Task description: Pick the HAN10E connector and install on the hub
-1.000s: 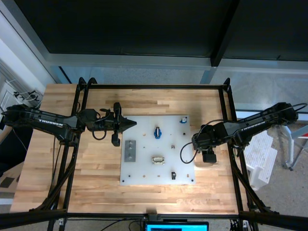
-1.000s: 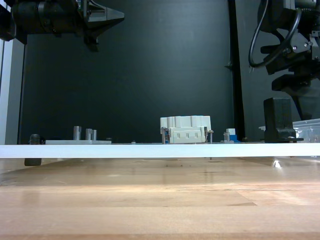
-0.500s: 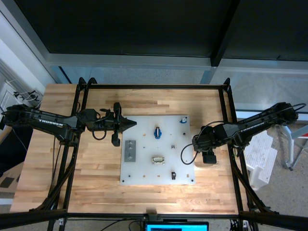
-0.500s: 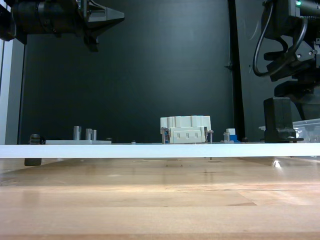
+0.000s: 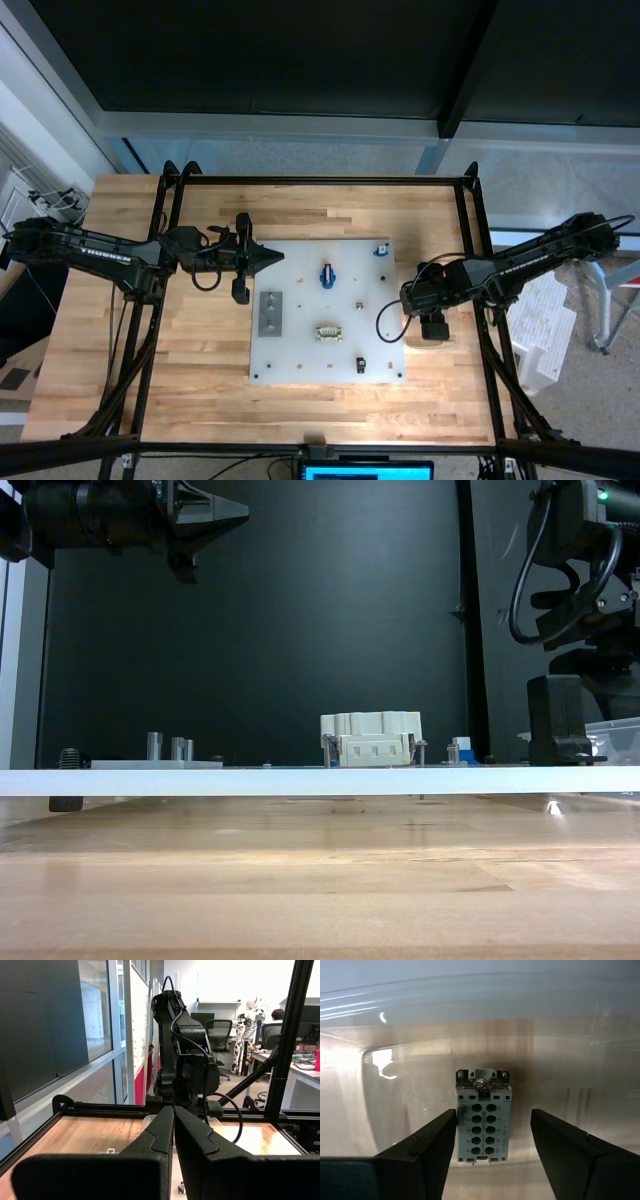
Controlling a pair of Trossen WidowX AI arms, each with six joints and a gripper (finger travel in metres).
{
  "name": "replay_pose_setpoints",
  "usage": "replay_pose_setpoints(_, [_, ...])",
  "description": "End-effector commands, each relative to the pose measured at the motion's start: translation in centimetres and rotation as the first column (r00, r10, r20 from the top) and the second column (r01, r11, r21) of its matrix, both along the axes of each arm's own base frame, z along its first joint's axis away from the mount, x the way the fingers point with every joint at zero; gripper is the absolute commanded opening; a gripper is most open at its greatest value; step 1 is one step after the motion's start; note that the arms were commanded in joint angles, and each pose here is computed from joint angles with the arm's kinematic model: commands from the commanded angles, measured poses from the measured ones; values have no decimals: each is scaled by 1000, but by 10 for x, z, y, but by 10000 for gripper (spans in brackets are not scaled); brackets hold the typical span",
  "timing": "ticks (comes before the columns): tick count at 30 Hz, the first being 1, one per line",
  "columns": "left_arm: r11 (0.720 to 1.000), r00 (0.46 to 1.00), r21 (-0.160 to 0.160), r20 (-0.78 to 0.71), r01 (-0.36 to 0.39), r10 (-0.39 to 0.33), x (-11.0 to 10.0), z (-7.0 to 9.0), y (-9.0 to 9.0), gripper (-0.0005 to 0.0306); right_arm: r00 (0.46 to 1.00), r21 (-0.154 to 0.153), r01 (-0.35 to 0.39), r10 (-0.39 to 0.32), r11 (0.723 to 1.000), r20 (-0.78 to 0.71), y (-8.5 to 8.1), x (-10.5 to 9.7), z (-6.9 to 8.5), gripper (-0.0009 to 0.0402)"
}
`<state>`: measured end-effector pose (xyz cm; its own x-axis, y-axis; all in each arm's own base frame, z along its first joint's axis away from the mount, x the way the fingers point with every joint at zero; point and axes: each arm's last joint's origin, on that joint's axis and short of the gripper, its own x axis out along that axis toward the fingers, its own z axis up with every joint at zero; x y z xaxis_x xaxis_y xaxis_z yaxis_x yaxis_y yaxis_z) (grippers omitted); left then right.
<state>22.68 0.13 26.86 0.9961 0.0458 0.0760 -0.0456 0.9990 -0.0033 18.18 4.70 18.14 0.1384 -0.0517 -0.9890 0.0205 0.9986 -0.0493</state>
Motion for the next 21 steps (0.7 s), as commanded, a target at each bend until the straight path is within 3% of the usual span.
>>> replay_pose_setpoints(1, [1000, 1000, 0, 0, 0, 0, 0, 0, 0, 0, 1000, -2, 1, -1, 1000, -3, 0, -1, -1, 171])
replay_pose_setpoints(7, [1000, 1000, 0, 0, 0, 0, 0, 0, 0, 0, 1000, -4, 1, -1, 1000, -11, -1, -2, -4, 116])
replay_pose_setpoints(16, [1000, 1000, 0, 0, 0, 0, 0, 0, 0, 0, 1000, -4, 18, -18, 1000, -12, -4, -2, -4, -5])
replay_pose_setpoints(21, [1000, 1000, 0, 0, 0, 0, 0, 0, 0, 0, 999, -4, 49, -49, 999, -12, -9, 0, -4, 6])
